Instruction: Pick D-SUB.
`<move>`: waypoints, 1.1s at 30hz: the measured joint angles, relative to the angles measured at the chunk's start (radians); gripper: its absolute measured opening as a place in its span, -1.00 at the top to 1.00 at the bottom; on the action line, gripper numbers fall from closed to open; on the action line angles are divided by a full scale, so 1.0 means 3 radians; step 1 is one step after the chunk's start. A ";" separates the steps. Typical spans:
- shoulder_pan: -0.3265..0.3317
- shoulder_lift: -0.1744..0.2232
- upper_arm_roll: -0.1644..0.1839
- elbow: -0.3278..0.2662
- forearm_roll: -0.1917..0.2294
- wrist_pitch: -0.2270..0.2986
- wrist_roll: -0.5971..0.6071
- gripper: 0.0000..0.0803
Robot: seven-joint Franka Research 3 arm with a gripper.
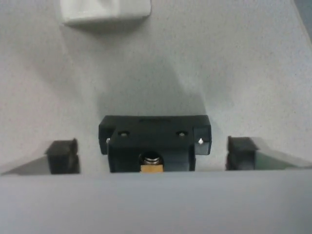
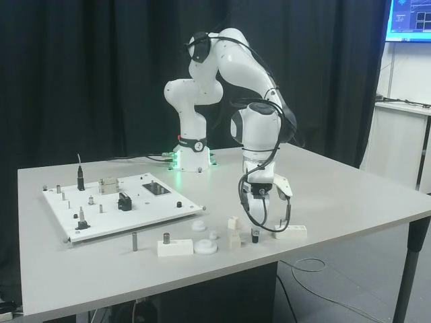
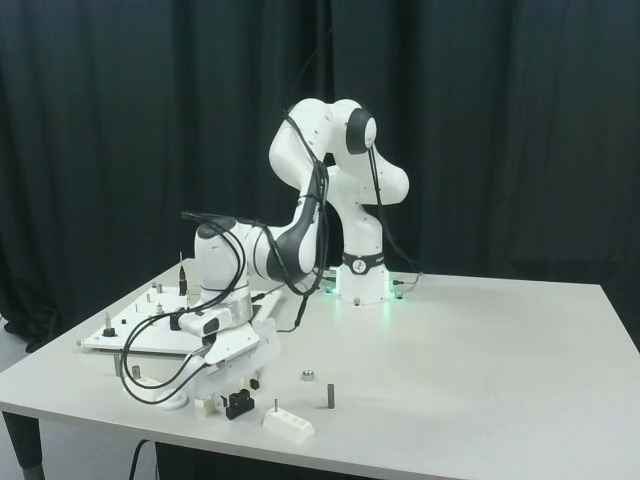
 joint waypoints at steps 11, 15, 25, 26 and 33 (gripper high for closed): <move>-0.0001 0.0007 -0.0020 0.0000 0.0017 0.0000 0.0000 -0.20; -0.0001 0.0008 -0.0021 0.0000 0.0018 0.0001 0.0000 0.05; 0.0001 -0.0005 -0.0027 0.0000 0.0026 -0.0018 0.0022 0.05; 0.0001 -0.0010 -0.0028 0.0000 0.0029 -0.0027 0.0029 0.05; 0.0003 -0.0053 -0.0034 0.0001 0.0039 -0.0110 0.0073 0.05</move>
